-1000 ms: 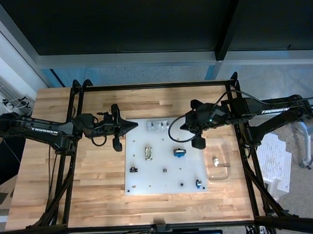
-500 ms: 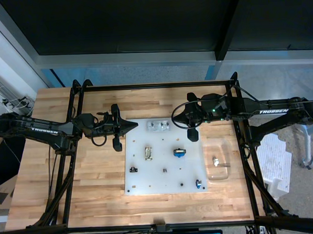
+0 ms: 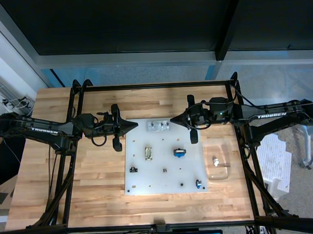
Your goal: Pick the RJ45 connector and install on taskboard
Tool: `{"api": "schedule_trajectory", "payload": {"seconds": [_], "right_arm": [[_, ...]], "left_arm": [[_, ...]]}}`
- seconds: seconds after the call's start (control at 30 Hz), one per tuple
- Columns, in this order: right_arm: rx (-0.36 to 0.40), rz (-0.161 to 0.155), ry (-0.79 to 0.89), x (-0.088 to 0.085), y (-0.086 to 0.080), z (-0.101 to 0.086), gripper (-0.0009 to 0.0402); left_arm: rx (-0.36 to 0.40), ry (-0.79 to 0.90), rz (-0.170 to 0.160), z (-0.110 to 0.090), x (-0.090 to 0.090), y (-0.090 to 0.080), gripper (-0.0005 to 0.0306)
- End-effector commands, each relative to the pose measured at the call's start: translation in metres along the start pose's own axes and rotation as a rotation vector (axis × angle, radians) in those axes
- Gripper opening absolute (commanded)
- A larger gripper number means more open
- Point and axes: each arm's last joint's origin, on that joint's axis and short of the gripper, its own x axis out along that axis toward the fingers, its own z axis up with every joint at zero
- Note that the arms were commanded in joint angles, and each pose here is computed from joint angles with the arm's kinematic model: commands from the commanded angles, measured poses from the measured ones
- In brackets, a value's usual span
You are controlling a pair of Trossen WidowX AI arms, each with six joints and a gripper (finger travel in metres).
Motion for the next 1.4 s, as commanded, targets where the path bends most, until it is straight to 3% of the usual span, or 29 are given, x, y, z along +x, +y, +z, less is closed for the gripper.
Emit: {"api": "schedule_trajectory", "payload": {"seconds": [0.03, 0.47, 1.4], "right_arm": [[0.006, -0.001, -0.037, 0.000, 0.000, -0.005, 0.0000], [0.061, -0.006, -0.121, -0.002, 0.000, -0.022, 0.0000], [0.065, -0.006, -0.135, -0.003, 0.000, -0.025, 0.0000]], "left_arm": [[0.000, 0.000, 0.000, 0.000, 0.000, 0.000, 0.0000], [0.000, 0.000, 0.000, 0.000, 0.000, 0.000, 0.0000], [0.000, 0.000, 0.000, 0.000, 0.000, 0.000, 0.0000]]}}
